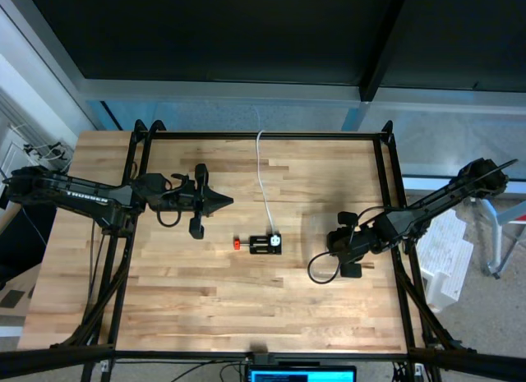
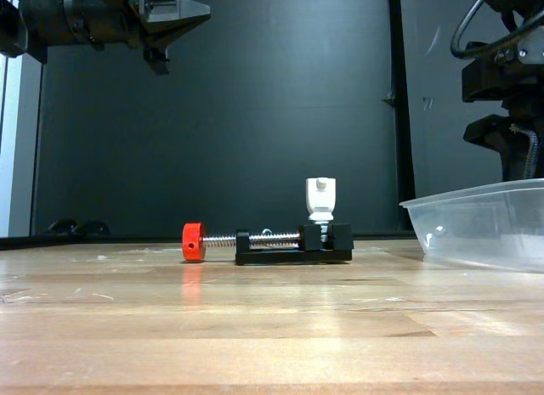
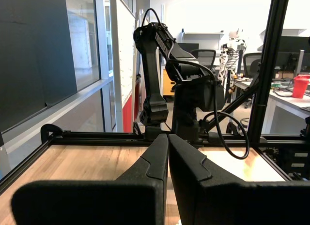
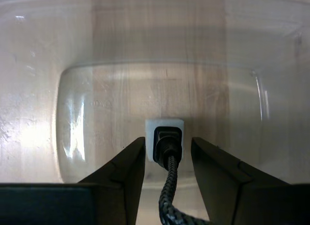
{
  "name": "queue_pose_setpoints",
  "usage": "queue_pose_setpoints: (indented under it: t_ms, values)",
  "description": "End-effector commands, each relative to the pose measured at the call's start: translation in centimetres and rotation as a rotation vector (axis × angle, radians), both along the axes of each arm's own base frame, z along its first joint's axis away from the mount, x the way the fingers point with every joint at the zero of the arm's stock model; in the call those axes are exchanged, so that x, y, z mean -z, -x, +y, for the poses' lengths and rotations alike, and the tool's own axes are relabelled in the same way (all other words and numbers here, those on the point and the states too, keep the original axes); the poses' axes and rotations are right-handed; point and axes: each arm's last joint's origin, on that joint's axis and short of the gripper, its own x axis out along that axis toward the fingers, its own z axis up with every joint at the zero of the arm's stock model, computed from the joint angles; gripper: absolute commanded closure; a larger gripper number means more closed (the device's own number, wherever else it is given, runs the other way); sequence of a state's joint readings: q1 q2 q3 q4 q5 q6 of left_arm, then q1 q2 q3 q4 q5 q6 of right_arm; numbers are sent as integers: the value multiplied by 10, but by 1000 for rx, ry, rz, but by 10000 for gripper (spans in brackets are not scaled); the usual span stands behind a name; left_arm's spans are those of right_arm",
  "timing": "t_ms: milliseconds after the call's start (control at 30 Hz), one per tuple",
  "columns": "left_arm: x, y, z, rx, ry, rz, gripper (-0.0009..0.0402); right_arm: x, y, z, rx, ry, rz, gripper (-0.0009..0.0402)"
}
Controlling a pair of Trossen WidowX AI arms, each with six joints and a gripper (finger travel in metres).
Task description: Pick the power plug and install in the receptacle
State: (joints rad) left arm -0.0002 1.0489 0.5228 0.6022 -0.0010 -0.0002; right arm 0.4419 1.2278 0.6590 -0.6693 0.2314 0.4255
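Note:
The power plug is a small black body in a white surround, with a braided cable trailing off it. It lies on the floor of a clear plastic tray. My right gripper hangs open over the tray, one finger on each side of the plug without touching it. The receptacle stands white and upright on a black clamp block with a red knob at mid-table. My left gripper is shut with nothing in it, held high to the left of the clamp.
The clear tray sits right of the clamp block. A white cable runs from the receptacle to the table's far edge. A black frame rail borders the table. The right gripper is inside that frame.

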Motion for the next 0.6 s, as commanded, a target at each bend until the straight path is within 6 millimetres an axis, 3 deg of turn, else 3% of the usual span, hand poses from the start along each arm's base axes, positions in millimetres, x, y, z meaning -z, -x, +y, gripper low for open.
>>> queue_pose_setpoints:
  t_ms: [33,600]
  values:
    - [0,0,0,0,0,-1,393,1,0,0,2,0,1,290]
    - [0,0,0,0,0,-1,393,1,-1,0,3,-3,-5,395]
